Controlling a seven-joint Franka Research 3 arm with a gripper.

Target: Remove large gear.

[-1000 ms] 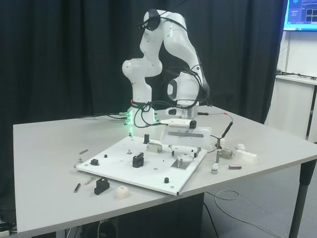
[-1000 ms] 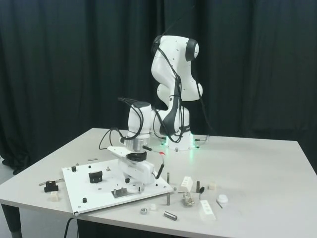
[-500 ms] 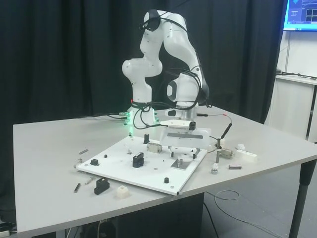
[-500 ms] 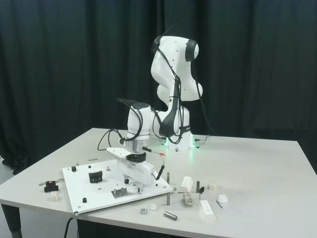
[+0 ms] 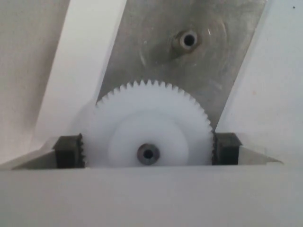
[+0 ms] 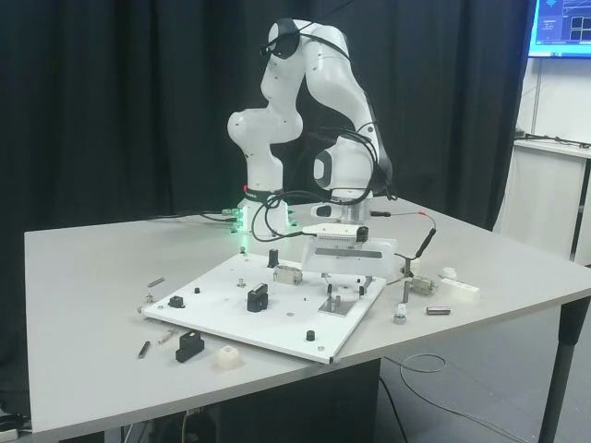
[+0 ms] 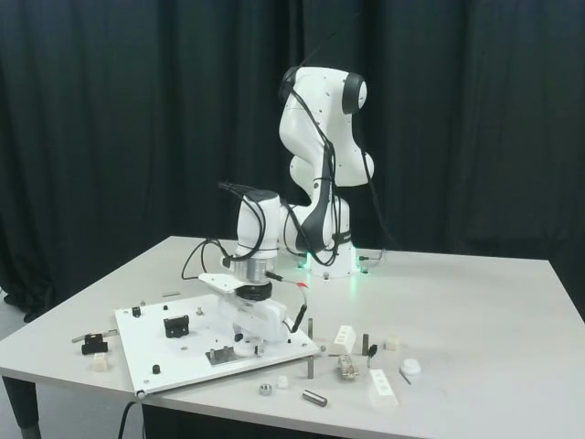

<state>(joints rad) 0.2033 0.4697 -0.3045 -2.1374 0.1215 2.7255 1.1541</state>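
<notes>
Large gear (image 5: 150, 131), white and toothed, sits squarely between the two black finger pads (image 5: 69, 151) of the gripper (image 5: 147, 152); in the wrist view the pads press against its rim on opposite sides, so the fingers are clamped on it. A dark bore shows at the gear's hub. Beyond the gear lies a grey metal plate (image 5: 165, 56) with a small upright post (image 5: 188, 39) on it, and the white assembly board (image 5: 270, 90) shows to either side of that plate.

In the first room view the gripper (image 6: 339, 277) hangs over the near right part of the assembly board (image 6: 268, 309), just above the grey metal plate (image 6: 338, 304) and its pegs. The gear itself cannot be made out in either room view, where the hand hides it. In the second room view the gripper (image 7: 247, 340) is likewise low over the board (image 7: 183, 352), which rests on the grey table (image 7: 475, 320).

Compared with a second ago, the hand and wrist stand a little higher above the plate in both room views; half a second ago they were partway up. The loose parts around the board lie as they did.
</notes>
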